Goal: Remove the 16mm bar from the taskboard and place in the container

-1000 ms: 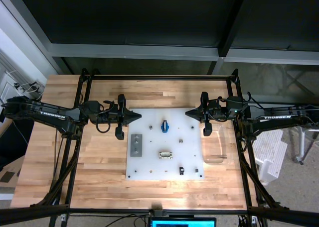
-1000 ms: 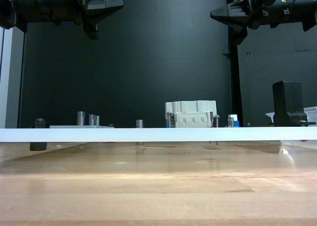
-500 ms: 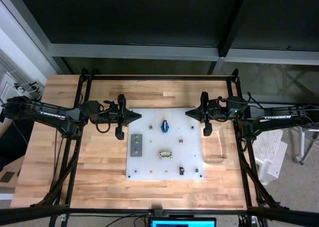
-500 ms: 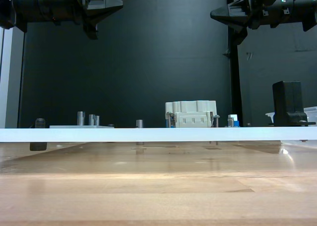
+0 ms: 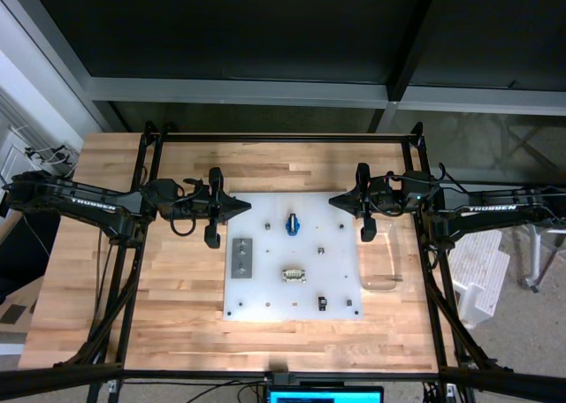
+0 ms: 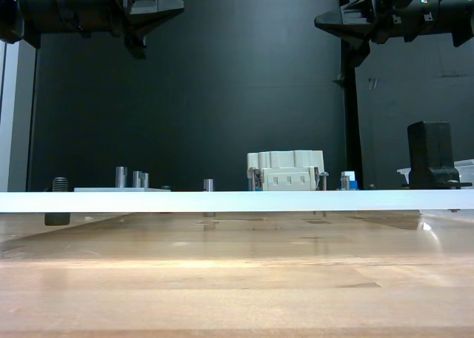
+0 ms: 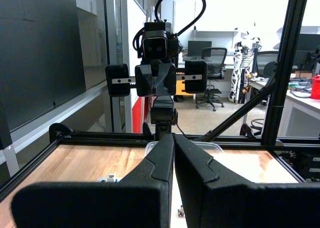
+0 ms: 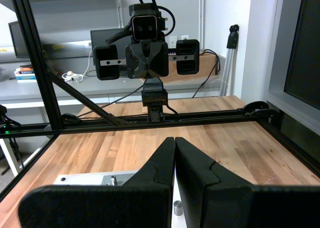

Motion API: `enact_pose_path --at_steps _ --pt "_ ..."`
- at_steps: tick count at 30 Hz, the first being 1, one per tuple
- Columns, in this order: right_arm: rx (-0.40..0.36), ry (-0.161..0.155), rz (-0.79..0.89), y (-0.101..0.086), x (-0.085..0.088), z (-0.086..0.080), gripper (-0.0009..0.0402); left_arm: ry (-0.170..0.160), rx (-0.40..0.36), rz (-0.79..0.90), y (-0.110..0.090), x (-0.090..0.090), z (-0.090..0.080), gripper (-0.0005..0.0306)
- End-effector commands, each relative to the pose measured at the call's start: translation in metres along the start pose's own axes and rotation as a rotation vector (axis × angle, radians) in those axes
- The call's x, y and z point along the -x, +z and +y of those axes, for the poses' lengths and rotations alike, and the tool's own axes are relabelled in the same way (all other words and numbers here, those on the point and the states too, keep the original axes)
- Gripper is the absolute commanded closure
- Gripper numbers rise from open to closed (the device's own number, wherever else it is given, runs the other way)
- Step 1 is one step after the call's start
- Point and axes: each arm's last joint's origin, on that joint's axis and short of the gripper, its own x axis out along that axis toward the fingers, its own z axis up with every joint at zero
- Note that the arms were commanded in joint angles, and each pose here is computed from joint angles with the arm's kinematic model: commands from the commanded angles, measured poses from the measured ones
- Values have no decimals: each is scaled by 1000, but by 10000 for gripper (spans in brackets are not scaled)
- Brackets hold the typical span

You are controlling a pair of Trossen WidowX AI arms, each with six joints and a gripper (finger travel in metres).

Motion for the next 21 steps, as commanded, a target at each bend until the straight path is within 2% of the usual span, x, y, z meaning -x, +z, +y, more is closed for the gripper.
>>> enact_pose_path --at_steps 1,4,7,13,17,21 --pt "0 1 -8 1 0 0 393 0 0 0 0 0 0 300" --pt "-11 6 -2 1 0 0 393 0 0 0 0 0 0 300" --pt "-54 37 25 3 -1 3 393 0 0 0 0 0 0 300" --pt "-93 70 201 6 -4 14 393 0 0 0 0 0 0 300" --pt "-129 74 330 9 -10 27 393 0 0 0 0 0 0 300" --pt "-94 46 485 11 -17 45 393 0 0 0 0 0 0 300"
